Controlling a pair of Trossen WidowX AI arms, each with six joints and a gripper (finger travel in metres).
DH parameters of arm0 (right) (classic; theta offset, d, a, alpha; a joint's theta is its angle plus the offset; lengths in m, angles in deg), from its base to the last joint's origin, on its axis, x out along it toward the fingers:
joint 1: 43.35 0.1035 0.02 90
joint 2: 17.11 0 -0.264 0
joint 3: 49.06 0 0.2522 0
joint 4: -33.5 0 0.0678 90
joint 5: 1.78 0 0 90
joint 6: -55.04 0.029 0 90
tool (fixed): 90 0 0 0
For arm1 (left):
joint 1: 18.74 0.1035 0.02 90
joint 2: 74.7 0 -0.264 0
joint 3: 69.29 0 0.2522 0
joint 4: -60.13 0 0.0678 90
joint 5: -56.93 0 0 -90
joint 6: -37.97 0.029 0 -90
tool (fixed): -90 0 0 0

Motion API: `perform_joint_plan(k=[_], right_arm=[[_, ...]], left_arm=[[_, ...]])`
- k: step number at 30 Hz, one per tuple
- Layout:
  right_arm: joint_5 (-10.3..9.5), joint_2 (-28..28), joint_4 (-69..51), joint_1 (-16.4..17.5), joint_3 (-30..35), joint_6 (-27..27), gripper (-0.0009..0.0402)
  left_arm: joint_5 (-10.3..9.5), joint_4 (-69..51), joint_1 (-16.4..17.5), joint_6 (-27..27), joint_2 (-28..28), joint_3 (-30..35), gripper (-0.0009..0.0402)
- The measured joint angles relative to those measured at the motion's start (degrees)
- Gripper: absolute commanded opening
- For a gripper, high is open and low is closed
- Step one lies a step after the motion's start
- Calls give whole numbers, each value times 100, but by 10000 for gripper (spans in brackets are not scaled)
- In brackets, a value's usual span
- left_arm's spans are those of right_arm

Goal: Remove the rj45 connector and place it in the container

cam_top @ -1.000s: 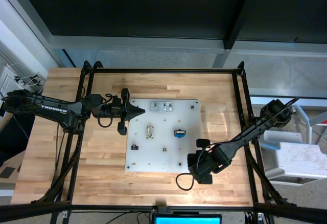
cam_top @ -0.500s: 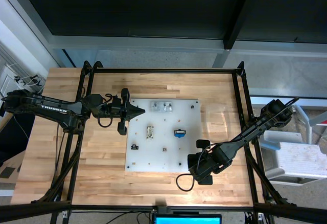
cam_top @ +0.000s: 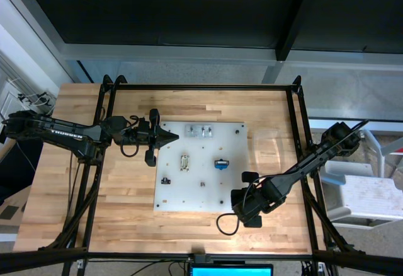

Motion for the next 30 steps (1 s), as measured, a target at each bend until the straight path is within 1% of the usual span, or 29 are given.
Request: perform_joint_plan(k=[9, 16, 20, 25, 30], right_arm=[[2, 262, -94, 0, 24, 9, 0], [2, 732, -385, -33, 24, -9, 0], [2, 1027, -586, -175, 24, -146, 0], [2, 1248, -870, -407, 11, -352, 0], [2, 1543, -1036, -673, -267, -529, 0]], left_arm=[[0, -2, 0, 2, 0, 2, 1], [0, 0, 0, 2, 0, 0, 1], [0, -2, 0, 2, 0, 2, 1], [-2, -2, 0, 2, 0, 2, 1], [-2, -2, 0, 2, 0, 0, 1]])
